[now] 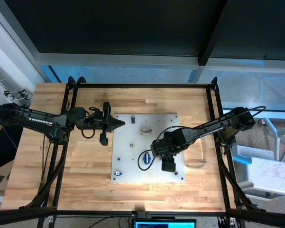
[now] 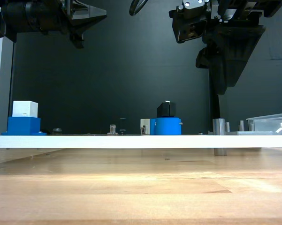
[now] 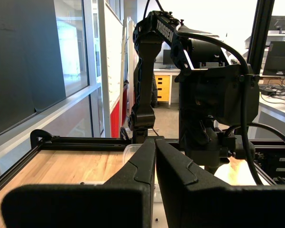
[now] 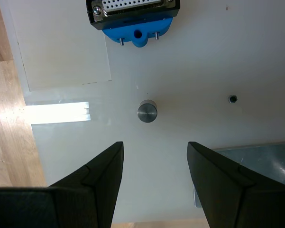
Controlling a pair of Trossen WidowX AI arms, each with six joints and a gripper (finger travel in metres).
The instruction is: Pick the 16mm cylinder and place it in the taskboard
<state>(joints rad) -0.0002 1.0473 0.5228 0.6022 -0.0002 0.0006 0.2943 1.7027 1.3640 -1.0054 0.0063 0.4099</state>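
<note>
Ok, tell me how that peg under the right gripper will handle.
The 16mm cylinder looks like shiny solid metal: probably rigid, heavyish, slippery. Standing upright on the taskboard, it may tip if nudged, then roll. The right gripper hangs open over it; the left gripper is shut, over the board's left edge.

Tabletop point(image 1: 85, 185): light wood planks.
Frame point(image 1: 142, 86): black bars along the tabletop's far and side edges.
Clear tray point(image 1: 197, 164): transparent, lying on the tabletop's right part.
Screen point(image 1: 165, 223): lit, at the near edge.
White bin point(image 1: 268, 175): beyond the right edge.
</note>
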